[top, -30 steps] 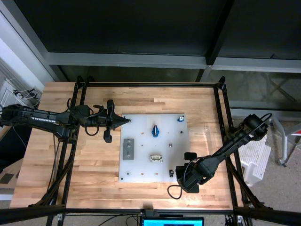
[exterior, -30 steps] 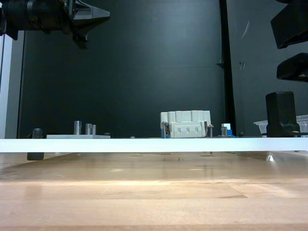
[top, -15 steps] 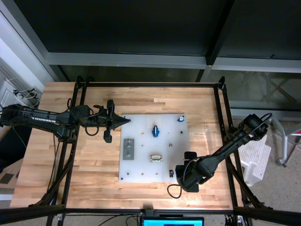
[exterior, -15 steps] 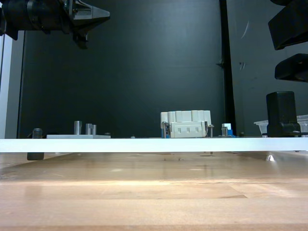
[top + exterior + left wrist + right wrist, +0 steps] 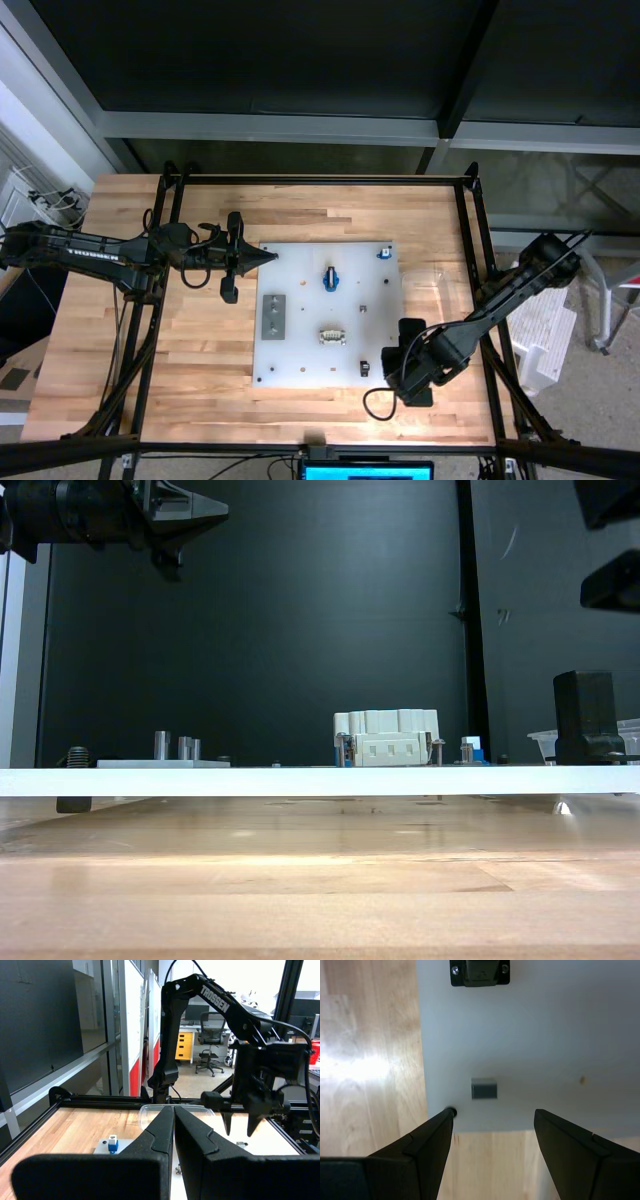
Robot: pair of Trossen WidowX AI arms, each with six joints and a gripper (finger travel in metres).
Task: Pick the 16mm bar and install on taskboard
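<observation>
Right gripper (image 5: 493, 1112): jaws wide apart, nothing between them, pointing straight down above the near right corner of the white taskboard (image 5: 300, 290). A small grey square (image 5: 484, 1089) on the board lies below the gap between the fingers.

16mm bar: in neither gripper; its location cannot be told.

3 metal pegs (image 5: 161, 746) stand upright on a grey plate (image 5: 273, 318) at the board's left side.

Clear tray (image 5: 440, 283): on the table just beside the board's right edge; contents not discernible.

Left gripper (image 5: 268, 257): fingers pressed together, empty, held level and raised over the board's far left corner, pointing right.
</observation>
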